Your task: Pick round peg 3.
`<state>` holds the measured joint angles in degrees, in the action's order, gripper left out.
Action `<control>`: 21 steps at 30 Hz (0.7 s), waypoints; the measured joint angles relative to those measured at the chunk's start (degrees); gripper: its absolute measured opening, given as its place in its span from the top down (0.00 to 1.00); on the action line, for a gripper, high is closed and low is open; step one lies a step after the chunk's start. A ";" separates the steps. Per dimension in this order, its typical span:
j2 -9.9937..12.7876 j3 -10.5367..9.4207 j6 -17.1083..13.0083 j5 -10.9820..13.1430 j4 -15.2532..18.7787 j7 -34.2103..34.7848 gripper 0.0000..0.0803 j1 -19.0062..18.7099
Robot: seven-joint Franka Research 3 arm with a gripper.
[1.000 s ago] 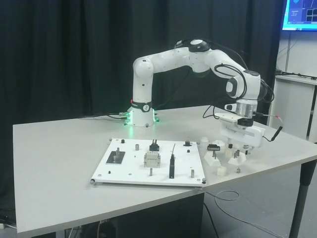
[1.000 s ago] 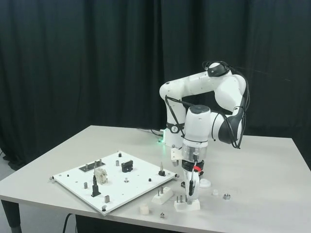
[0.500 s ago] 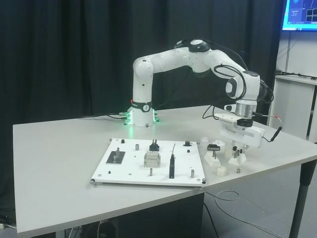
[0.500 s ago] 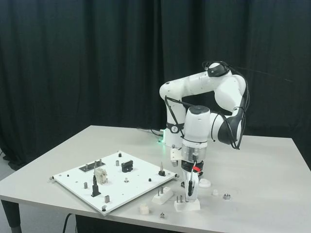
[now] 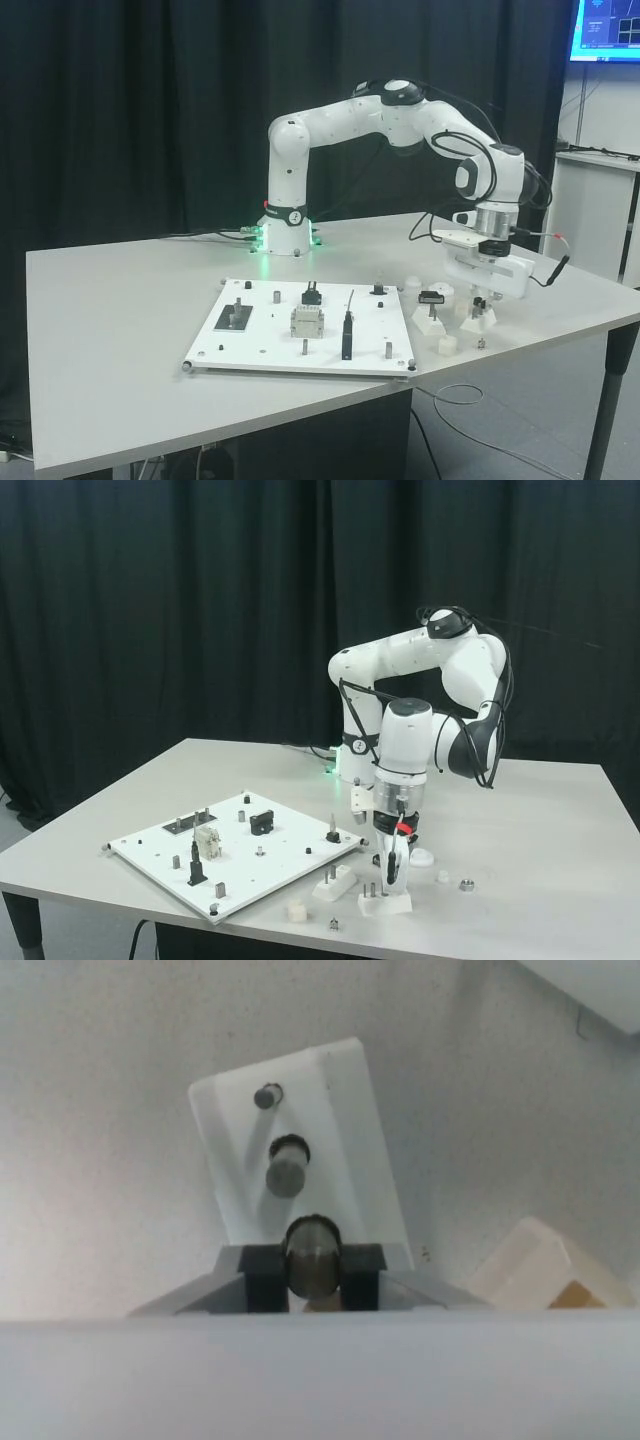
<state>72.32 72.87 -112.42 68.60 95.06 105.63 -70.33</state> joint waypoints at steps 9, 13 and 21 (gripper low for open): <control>-0.86 0.48 0.18 0.33 0.00 1.15 0.87 0.00; -1.70 1.17 1.44 0.32 -0.01 1.43 0.87 -0.05; -1.96 4.35 6.52 0.32 -0.18 1.67 0.87 -0.70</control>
<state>70.36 77.22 -105.90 68.92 94.88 107.30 -71.04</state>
